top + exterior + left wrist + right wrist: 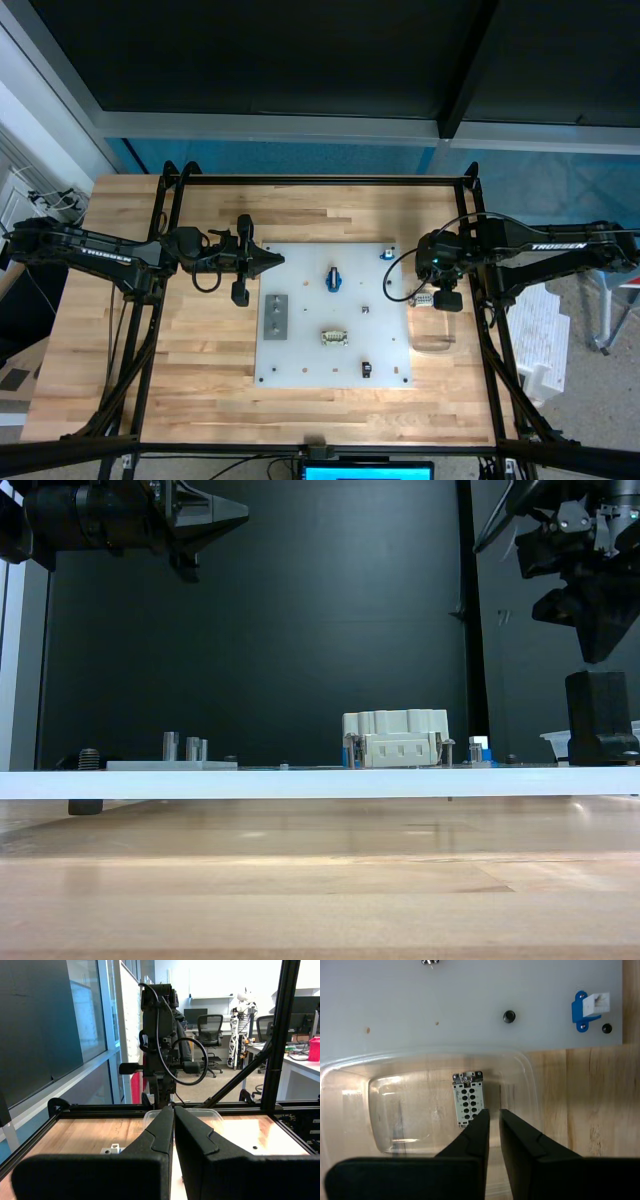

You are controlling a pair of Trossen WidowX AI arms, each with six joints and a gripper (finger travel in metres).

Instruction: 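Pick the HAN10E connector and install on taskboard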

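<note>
wooden table, seen from the near edge outward. the taskboard lies flat at mid-table; in the low view its white edge spans the frame. nearest on the board is a small black part, then a beige housing standing upright – shown side-on in the low view – and, to its left, the grey metal block with two holes.

just beside the board's right edge rests a clear plastic tray. the han10e connector lies flat on the tray floor, contact rows facing up, apart from the tray walls; in the high view it appears as a pale speck at the tray's far end. the right gripper points downward above the tray and hovers over the connector without touching it. its fingers are drawn all but together with a thin slit between, grasping nothing.

farther out, the blue knob stands on the board. the left gripper is held level above the board's far-left corner, pointing toward the right arm – fingers pressed together, clenched on nothing. a small blue-and-white part sits at the board's far-right corner.
</note>
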